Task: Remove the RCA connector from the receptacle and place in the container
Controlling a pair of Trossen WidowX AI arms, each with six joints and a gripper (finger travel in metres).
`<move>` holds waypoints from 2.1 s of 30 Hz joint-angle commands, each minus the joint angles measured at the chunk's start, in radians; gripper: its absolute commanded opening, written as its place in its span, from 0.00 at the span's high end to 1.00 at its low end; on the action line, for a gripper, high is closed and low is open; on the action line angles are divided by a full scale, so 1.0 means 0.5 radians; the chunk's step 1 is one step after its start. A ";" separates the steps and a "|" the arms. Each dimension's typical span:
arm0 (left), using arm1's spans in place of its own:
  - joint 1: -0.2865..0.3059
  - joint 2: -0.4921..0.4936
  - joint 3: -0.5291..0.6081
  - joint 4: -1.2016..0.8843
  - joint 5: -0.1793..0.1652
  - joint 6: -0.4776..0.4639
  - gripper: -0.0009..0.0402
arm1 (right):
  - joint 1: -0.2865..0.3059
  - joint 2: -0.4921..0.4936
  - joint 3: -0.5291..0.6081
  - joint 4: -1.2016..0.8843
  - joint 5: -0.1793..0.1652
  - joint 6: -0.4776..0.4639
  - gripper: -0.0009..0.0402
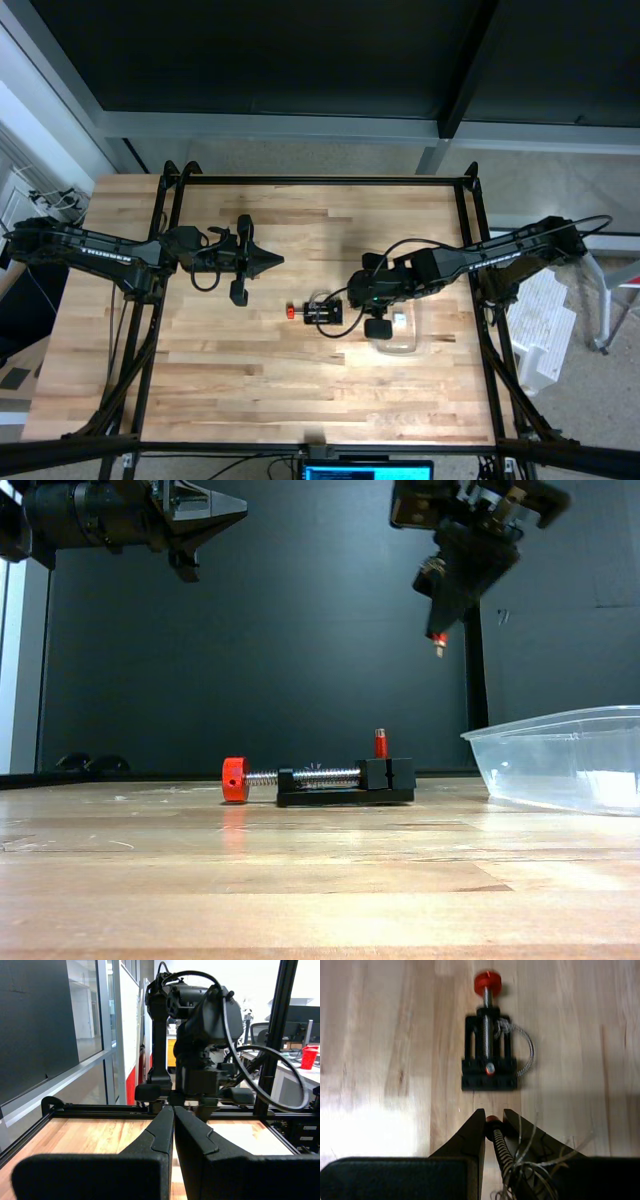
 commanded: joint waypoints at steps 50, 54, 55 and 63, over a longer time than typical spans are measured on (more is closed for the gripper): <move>0.000 0.001 0.001 0.001 0.001 0.000 0.98 | 0.056 -0.474 -0.823 -0.033 0.001 0.246 0.53; 0.000 0.001 0.001 0.001 0.001 0.000 0.98 | 0.056 -0.474 -0.742 -0.059 0.000 0.230 0.54; 0.000 0.001 0.001 0.001 0.001 0.000 0.98 | 0.056 -0.474 -0.721 -0.062 0.001 0.219 0.55; 0.000 0.001 0.001 0.001 0.001 0.000 0.98 | 0.022 -0.492 -0.513 0.078 0.069 -0.076 0.73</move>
